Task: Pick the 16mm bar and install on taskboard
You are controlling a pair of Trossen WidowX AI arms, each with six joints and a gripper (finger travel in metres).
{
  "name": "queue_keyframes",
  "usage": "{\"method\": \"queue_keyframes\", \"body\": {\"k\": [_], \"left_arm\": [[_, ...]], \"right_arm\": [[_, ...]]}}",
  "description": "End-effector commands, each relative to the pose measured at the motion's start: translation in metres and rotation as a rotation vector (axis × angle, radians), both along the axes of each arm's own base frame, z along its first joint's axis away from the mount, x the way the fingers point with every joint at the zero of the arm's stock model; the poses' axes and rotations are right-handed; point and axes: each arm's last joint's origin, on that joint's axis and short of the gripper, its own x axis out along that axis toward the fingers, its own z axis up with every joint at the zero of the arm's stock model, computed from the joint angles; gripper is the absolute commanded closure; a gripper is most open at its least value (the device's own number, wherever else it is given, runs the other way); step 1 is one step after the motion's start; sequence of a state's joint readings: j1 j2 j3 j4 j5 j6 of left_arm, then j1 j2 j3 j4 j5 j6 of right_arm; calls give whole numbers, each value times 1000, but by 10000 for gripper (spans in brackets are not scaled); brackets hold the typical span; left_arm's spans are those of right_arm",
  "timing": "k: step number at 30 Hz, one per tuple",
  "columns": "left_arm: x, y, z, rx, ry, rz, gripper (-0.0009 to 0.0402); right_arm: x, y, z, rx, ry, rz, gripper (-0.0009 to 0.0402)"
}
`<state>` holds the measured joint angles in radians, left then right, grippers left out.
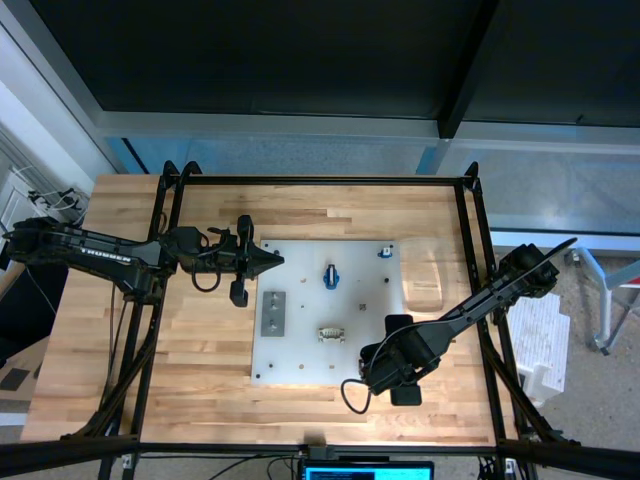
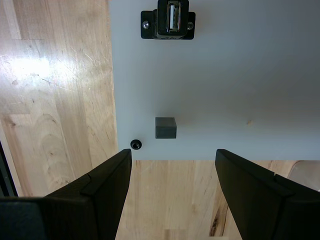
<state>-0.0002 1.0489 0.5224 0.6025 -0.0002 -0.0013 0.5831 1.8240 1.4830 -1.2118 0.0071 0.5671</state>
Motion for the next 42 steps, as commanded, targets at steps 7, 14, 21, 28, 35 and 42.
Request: {"method": "queue_keyframes", "body": {"k": [7, 14, 21, 28, 35, 42], "left_arm": [[0, 0, 0, 0, 0, 0, 393], [0, 0, 0, 0, -1, 0, 393], [0, 0, 0, 0, -1, 0, 393], [0, 0, 0, 0, 0, 0, 393], [0, 0, 0, 0, 0, 0, 393], [0, 0, 0, 0, -1, 0, 393]], "right_arm": [[-3, -10, 8, 33, -61, -20, 160], [-2, -31, 21, -19, -165, -14, 160], [0, -62, 33, -17, -232, -31, 172], [0, -95, 39, -12, -310, -41, 191], [-1, -126, 47, -18, -398, -56, 196], [4, -151, 55, -39, -478, -71, 220]]}}
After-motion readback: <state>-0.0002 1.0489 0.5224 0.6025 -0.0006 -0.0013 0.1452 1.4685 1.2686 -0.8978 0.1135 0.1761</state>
